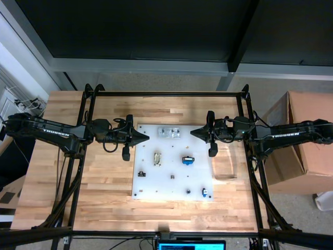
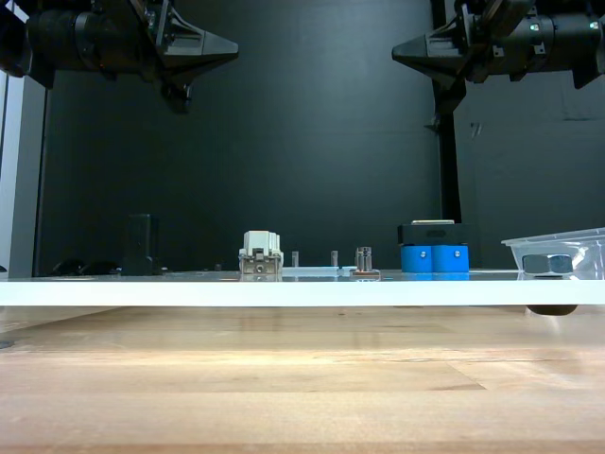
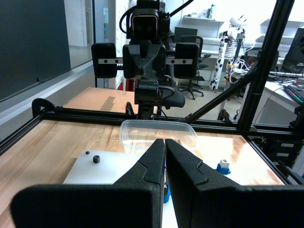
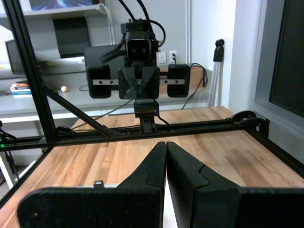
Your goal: Pick the M12 nut and place it on its threads and fasten
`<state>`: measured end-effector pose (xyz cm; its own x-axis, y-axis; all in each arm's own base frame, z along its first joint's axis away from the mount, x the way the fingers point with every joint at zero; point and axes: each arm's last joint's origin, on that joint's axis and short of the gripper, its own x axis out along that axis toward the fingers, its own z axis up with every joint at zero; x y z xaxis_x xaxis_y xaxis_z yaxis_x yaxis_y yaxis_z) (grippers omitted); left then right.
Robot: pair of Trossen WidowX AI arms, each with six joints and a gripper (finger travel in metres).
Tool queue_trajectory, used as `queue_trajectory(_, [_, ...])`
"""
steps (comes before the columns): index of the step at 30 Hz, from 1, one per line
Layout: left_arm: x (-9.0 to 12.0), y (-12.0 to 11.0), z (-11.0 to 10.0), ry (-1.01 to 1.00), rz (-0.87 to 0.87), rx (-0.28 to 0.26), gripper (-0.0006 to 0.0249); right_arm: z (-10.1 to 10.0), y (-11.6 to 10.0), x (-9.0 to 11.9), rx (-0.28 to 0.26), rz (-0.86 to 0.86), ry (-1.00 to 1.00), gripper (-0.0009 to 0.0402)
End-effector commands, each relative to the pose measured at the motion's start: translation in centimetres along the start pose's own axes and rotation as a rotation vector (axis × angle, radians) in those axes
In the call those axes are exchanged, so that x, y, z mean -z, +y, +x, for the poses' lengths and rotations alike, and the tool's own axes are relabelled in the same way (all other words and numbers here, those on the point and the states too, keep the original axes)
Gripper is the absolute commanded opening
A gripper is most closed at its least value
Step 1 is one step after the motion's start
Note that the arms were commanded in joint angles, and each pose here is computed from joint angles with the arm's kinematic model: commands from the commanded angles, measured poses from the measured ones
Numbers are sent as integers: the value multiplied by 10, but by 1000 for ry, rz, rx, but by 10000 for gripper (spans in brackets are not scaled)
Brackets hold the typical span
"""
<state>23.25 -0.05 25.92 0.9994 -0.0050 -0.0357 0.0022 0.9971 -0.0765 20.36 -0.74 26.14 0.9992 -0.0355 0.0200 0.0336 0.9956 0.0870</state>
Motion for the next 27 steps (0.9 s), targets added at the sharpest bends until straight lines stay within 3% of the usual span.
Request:
queue_trajectory(1, [0, 0, 0, 0, 0, 0, 0, 0, 0, 0, 4, 1, 0, 0])
queue_trajectory(27, [0, 0, 0, 0, 0, 0, 0, 0, 0, 1, 6, 4, 16, 0])
